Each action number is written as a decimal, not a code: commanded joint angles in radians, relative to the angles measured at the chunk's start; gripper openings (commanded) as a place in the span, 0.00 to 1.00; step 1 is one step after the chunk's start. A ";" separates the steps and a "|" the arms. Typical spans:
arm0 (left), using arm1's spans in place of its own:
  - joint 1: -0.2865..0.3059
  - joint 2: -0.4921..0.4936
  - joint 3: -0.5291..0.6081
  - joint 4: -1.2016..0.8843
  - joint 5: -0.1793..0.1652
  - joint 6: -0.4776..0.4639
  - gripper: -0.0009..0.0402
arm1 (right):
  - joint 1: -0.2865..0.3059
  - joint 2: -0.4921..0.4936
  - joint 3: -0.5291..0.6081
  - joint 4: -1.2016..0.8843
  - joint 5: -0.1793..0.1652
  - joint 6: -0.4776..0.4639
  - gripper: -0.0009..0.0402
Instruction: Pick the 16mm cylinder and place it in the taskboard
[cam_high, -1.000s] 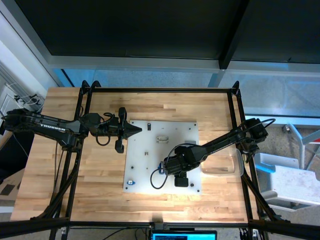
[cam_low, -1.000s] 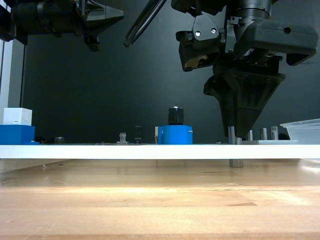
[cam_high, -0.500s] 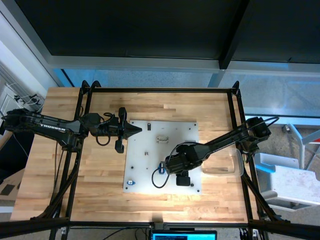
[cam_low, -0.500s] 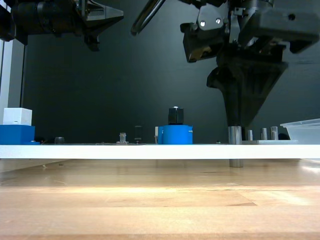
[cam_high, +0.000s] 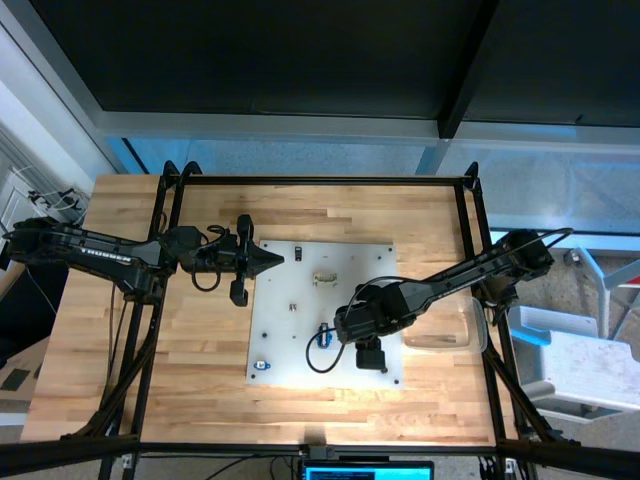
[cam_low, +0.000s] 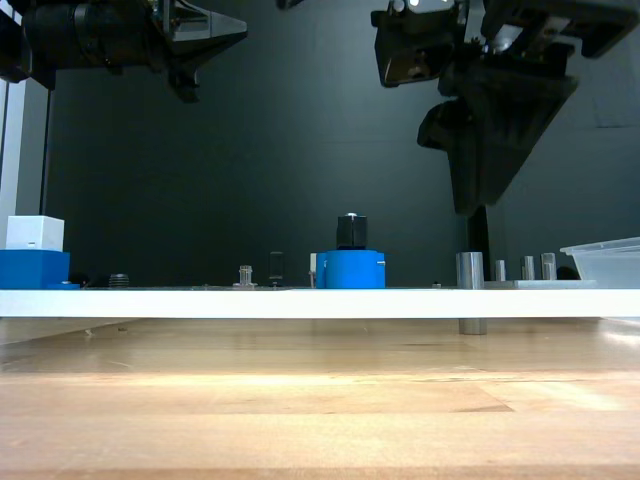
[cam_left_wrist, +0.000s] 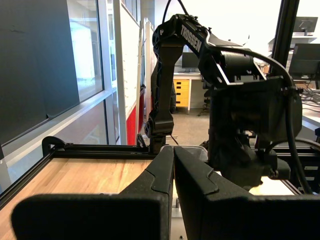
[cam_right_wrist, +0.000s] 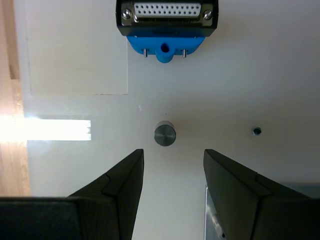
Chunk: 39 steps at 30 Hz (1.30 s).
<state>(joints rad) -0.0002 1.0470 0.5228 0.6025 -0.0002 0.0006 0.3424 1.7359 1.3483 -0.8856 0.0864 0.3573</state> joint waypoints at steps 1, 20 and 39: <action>0.000 0.000 0.000 0.000 0.000 0.000 0.02 | 0.000 -0.022 0.000 -0.013 0.001 0.000 0.42; 0.000 0.000 0.000 0.000 0.000 0.000 0.02 | 0.000 -0.079 0.000 -0.048 0.001 0.000 0.42; 0.000 0.000 0.000 0.000 0.000 0.000 0.02 | 0.000 -0.079 0.000 -0.045 0.000 0.000 0.42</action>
